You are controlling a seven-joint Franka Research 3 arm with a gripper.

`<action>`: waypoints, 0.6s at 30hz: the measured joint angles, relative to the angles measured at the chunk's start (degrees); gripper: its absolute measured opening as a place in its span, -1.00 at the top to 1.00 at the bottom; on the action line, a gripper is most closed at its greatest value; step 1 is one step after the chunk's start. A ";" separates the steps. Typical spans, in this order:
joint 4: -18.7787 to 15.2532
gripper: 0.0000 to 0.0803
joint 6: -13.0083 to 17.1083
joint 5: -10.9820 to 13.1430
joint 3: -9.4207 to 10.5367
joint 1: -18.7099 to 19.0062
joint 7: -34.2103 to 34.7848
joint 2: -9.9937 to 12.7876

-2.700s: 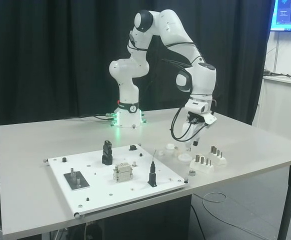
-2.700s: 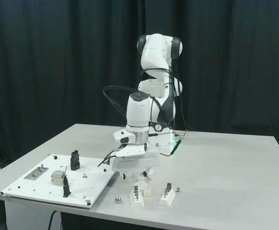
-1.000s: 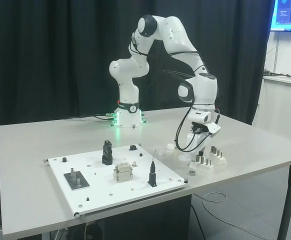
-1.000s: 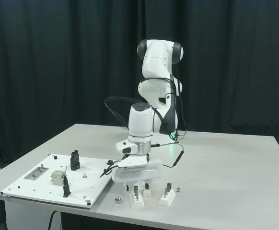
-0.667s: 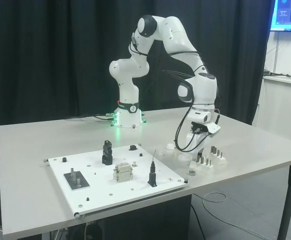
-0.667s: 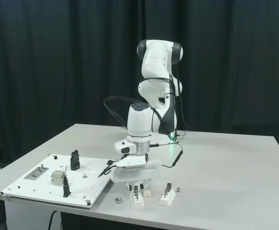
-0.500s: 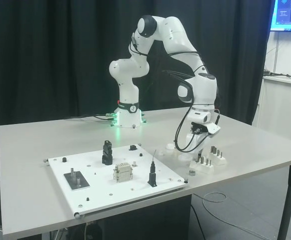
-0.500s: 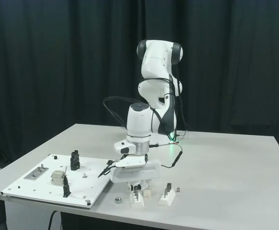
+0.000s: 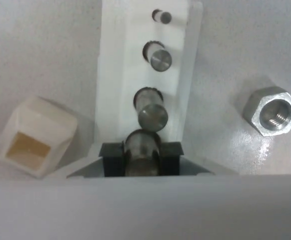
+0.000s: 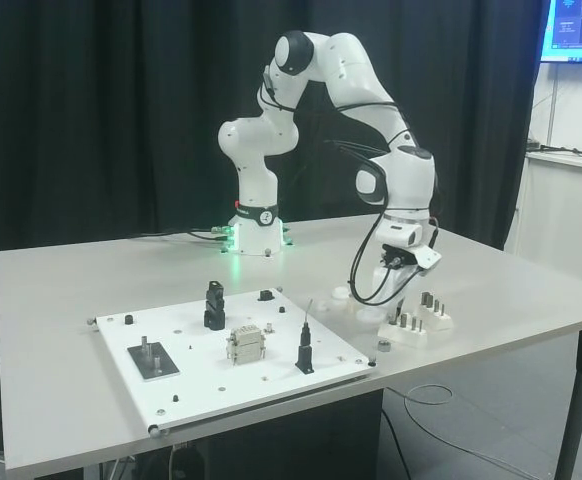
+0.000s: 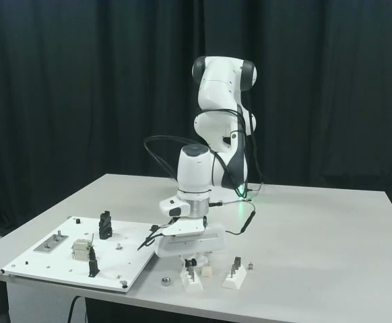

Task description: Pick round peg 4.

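Jaws closed narrow around round peg 4 [image 9: 141, 150], black fingertips [image 9: 113, 159] touching it on both sides. We see the gripper [image 9: 141, 160] low over the white peg holder [image 9: 113, 75]; the peg stands upright at the holder's nearest end, seated in its row. Beyond it in the same row we count three more pegs, next one [image 9: 152, 112] just beside, each narrower further along. Beside the holder, a white cube block [image 9: 37, 136] on one side, a grey hex nut [image 9: 271, 111] on the other, both apart from it on the grey table [image 9: 45, 50]. Further from the holder, the white board [image 10: 231, 345].
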 joint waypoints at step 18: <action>4.49 0.64 -7.48 0.00 0.25 -0.02 -0.18 0.00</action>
